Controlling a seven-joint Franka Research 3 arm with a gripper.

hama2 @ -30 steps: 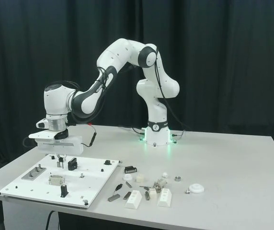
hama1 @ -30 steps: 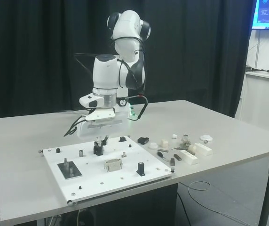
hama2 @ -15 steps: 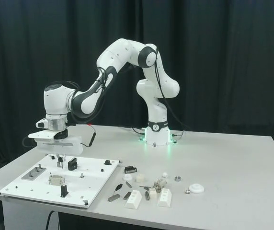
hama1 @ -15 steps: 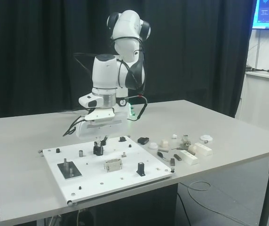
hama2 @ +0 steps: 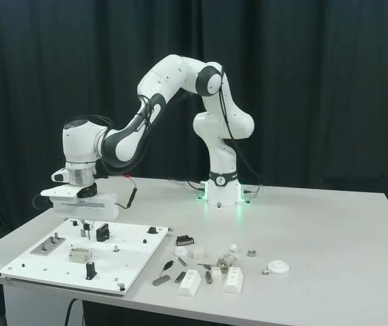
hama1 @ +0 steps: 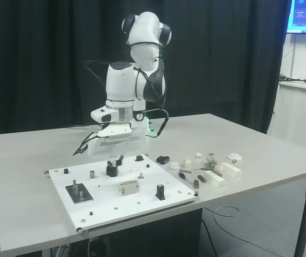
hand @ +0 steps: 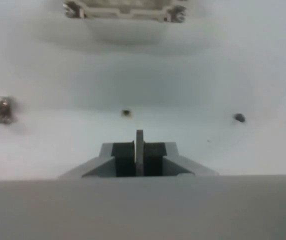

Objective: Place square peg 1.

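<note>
Looking through the wrist view, I see the gripper [hand: 139, 160] closed on a thin grey square peg [hand: 139, 150], which stands upright between the 2 black pads above the white board [hand: 193, 95]. A small hole [hand: 126, 113] lies just beyond the peg's tip, and a grey connector [hand: 125, 9] sits farther off.

In the first room view, the gripper [hama1: 115, 159] hangs over the far middle of the board [hama1: 142, 206], just above a black block [hama1: 111, 170]. The peg itself is too small to make out there.

In the second room view, the gripper [hama2: 85, 227] holds above the board's [hama2: 45, 268] far side, left of loose parts [hama2: 211, 268] on the grey table [hama2: 336, 258].
</note>
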